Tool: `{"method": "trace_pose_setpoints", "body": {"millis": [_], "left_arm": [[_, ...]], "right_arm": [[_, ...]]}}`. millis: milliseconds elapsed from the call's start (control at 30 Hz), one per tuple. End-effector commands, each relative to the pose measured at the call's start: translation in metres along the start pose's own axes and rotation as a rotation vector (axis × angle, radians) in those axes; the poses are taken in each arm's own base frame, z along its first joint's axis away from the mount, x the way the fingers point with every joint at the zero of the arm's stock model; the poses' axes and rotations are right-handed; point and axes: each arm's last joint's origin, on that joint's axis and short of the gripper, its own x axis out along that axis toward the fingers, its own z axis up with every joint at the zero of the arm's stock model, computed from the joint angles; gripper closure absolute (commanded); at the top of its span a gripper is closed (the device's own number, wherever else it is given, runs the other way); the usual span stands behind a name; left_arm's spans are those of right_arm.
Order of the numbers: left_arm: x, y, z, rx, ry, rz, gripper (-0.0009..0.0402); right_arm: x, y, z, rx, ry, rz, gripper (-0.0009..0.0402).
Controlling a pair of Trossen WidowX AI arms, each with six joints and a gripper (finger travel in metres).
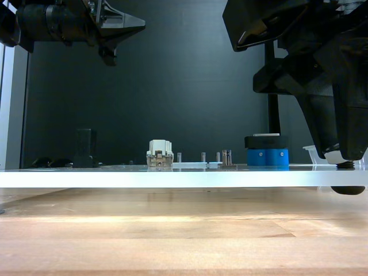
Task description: Pick the M12 nut and place it on its threads and fasten
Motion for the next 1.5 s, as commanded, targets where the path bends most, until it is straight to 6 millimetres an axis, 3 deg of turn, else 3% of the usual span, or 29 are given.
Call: {"method": "trace_pose_setpoints", "body": {"millis": [33, 300, 667, 933, 1500], "left_arm": [[0.000, 0.000, 0.000, 0.000, 0.000, 0.000, 0.0393], [0.000, 0.000, 0.000, 0.000, 0.000, 0.000, 0.0393], [0.000, 0.000, 0.000, 0.000, 0.000, 0.000, 0.0393], [0.000, 0.000, 0.000, 0.000, 0.000, 0.000, 0.0393], [0.000, 0.000, 0.000, 0.000, 0.000, 0.000, 0.0393]], "right_arm": [[0.000, 0.000, 0.000, 0.005, -0.001, 0.001, 0.0385], [-0.006, 0.000, 0.000, -0.078, -0.017, 0.007, 0.0385], [-0.045, -0.012, -0.012, -0.231, -0.226, 0.009, 0.0387], [-0.037, -0.020, -0.032, -0.241, -0.274, 0.027, 0.0387], [-0.018, -0.026, -0.046, -0.309, -0.196, -0.004, 0.0387]]}}
